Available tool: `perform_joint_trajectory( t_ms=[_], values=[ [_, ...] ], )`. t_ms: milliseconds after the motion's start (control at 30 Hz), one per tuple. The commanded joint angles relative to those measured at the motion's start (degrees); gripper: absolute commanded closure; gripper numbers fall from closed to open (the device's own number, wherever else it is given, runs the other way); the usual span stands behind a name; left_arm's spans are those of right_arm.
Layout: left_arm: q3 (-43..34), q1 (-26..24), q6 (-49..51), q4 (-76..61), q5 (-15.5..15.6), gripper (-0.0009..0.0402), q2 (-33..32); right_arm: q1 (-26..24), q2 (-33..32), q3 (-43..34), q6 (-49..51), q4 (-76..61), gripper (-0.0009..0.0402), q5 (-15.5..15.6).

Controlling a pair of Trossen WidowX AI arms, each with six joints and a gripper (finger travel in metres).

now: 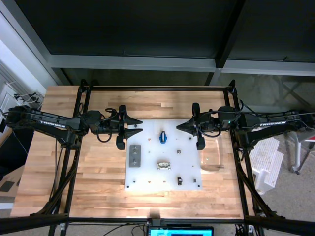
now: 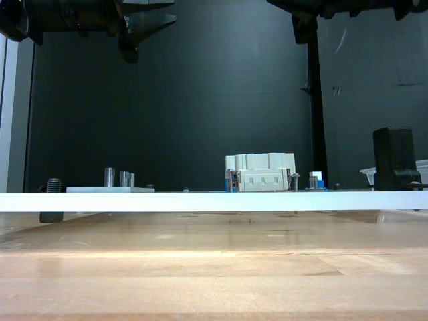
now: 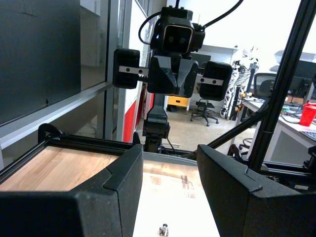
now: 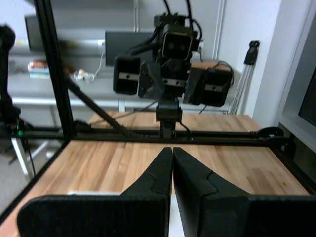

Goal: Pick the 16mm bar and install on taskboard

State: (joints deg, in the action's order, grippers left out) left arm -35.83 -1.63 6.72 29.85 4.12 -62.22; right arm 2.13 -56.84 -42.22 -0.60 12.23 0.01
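1. Left claw (image 1: 135, 127): apart, empty, over the left edge of the taskboard (image 1: 147, 173).
2. Right claw (image 1: 178, 127): together, empty, over the board.
3. 16mm bar: you can't single it out among three bars (image 2: 124, 178) upright in the grey block (image 1: 134, 157).

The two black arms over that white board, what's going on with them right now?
Nothing is being handled at the moment. The left pincer hangs open and empty above the left side of the white board. The right pincer, shut on nothing, hangs above the right side, facing it. The job concerns a 16mm bar, but I cannot tell which part that is. A few metal pegs stand upright in a grey plate on the board.
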Motion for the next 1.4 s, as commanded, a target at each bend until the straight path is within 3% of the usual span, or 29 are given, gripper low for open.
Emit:
perform_joint_trajectory(
  t_ms=[33, 367, 1400],
  values=[
    [0.00, 0.04, -0.02, 0.00, -0.02, 0.0246, -0.02, -0.44, 0.11, 2.62, -1.60, 4.87, 0.0394, -0.76],
    [0.00, 0.07, -0.02, 0.00, -0.02, 0.0246, -0.02, -1.53, 0.22, 8.39, -3.82, 13.94, 0.0394, -1.25],
    [0.00, 0.04, -0.02, 0.00, -0.02, 0.0246, -0.02, -1.49, 0.15, 9.11, -3.45, 14.51, 0.0393, -1.46]
  ],
)
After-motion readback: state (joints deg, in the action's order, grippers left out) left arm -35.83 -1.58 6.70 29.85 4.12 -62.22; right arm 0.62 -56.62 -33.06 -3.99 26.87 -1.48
